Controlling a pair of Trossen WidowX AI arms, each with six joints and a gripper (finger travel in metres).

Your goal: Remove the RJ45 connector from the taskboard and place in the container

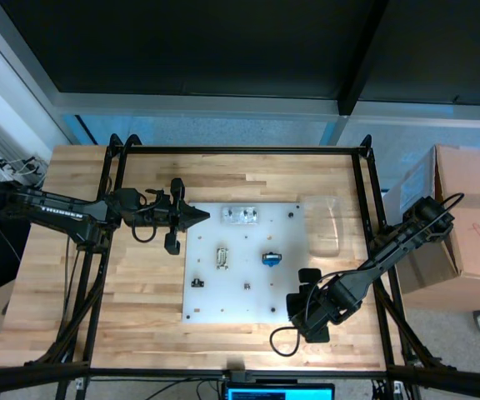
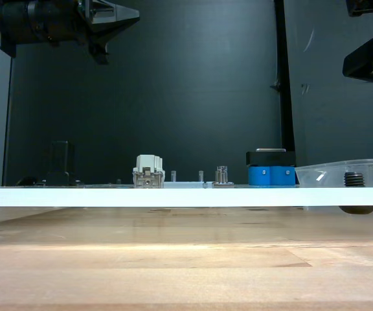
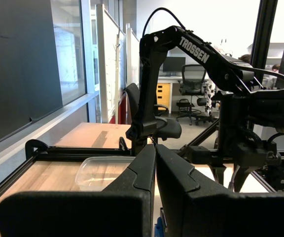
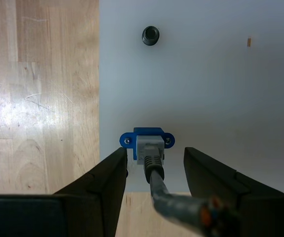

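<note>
- Eyes on the RJ45 connector (image 4: pixel 149 146): it sits plugged into its blue mount (image 4: pixel 147 131) on the white taskboard (image 4: pixel 206 89), and it looks fully home, not yet drawn.
- A short cable stub (image 4: pixel 158 185) runs out of the back of it and ends in frayed, bare wires.
- My read on handling: this is a light piece. The plastic plug body should be stiff, while the stub looks bendy and would likely flex if it were pulled.
- The best hold, I'd say, is across the plug body or the boot just behind the mount, squarely on the two sides. A latch tab probably needs pressing, though none shows from here.
- The right gripper (image 4: pixel 155 154) hangs above the board pointing down. Its fingers are spread wide with the connector between them, touching nothing and holding nothing.
- The clear container (image 1: pixel 323 223) lies just beside the board's right edge, near the connector.
- A grey connector (image 1: pixel 222 258) stands further left on the board, well apart.
- The left gripper (image 1: pixel 194 215) hovers high over the board's left edge. Its fingers are pressed together and empty.
- The wooden table (image 1: pixel 73 292) carries the lot.
</note>
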